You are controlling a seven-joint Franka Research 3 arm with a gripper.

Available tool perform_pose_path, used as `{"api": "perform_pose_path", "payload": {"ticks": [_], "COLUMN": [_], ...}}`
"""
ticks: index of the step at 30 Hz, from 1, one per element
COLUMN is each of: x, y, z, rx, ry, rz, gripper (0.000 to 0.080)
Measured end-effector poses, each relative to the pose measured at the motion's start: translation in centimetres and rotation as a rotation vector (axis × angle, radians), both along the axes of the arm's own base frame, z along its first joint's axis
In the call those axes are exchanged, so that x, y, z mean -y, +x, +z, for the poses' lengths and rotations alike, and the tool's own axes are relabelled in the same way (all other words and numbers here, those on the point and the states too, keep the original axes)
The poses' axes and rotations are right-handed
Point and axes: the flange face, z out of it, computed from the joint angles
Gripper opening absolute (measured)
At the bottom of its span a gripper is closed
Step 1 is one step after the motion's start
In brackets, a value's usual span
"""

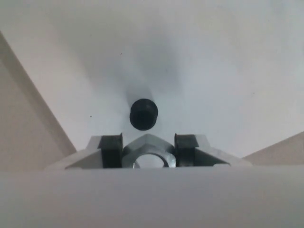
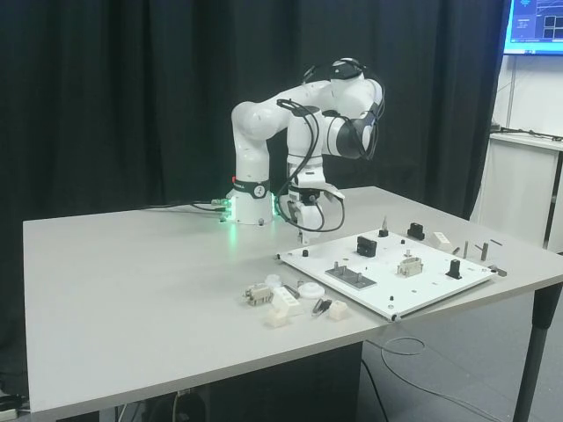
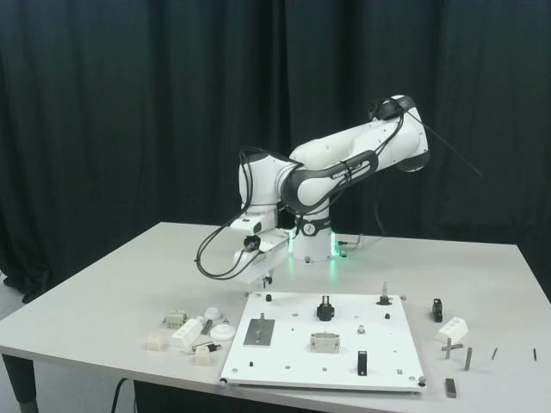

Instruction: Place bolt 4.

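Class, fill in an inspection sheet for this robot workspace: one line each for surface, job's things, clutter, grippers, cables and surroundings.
Surface: grey table carrying a white assembly board at the front.
Job's things: bolt held in the gripper, hex head showing; a black round fitting on the white board lies just beyond it.
Clutter: small white parts loose beside the board; small parts on the table at the board's other side.
Grippers: gripper shut on the bolt, low over the board's back corner.
Cables: black cables looping along the arm.
Surroundings: black curtain behind; a screen in one corner.
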Motion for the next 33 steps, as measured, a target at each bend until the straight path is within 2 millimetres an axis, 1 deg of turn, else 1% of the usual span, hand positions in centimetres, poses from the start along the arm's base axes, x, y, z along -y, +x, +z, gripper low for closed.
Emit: {"api": "perform_pose_path", "payload": {"ticks": [27, 33], "x": [0.03, 0.36], "y": [0.34, 0.42], "z": [0.17, 0.46], "rx": [0.003, 0.008], "ry": [0.004, -0.002], "rz": [0.001, -0.004], "gripper": [0.0229, 0.0229]}}
